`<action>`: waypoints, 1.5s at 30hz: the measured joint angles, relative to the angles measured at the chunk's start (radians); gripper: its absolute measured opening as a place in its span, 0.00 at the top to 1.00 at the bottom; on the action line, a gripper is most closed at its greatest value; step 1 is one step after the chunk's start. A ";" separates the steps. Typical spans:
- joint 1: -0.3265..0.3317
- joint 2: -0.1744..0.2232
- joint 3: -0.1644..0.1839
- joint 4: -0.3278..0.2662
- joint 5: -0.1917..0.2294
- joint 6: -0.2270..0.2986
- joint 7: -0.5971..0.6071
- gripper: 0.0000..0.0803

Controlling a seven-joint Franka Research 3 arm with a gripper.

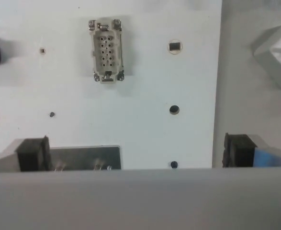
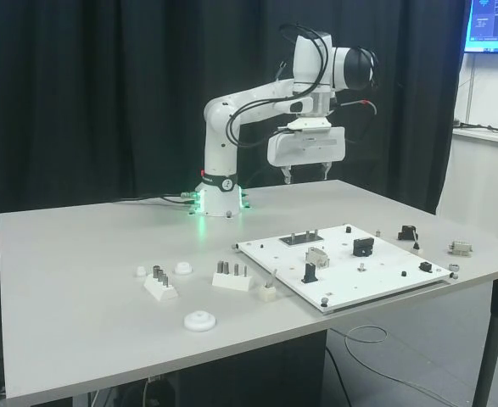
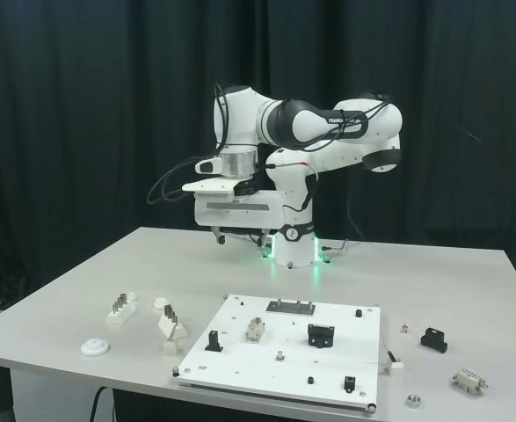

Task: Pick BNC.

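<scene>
The white arm holds its gripper high above the grey surface, between its green-lit base and the rear edge of the white board, touching nothing. In the wrist view the gripper is released: its two black fingers stand wide apart with only the board beneath them. Below the camera lie a multi-pin connector bolted flat to the board and a grey metal plate close to the board's rear edge. The likeliest BNC connector is a small stub standing upright on the board towards its front, between the multi-pin connector and a black clamp but nearer the front edge than either; it is too small to identify with certainty, and it lies outside the wrist view. It is well apart from the gripper, both lower and farther forward. A black bracket stands upright near one front corner of the board. Off the board, on one side, sit white blocks holding grey pins and a white disc; on the other side lie a loose black part and a second multi-pin connector
</scene>
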 joint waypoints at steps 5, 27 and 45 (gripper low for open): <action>0.000 0.000 0.000 0.000 0.001 0.002 0.000 0.00; 0.001 0.000 0.007 -0.004 0.028 0.024 -0.001 0.00; 0.071 0.000 0.017 -0.034 0.060 -0.021 0.037 0.00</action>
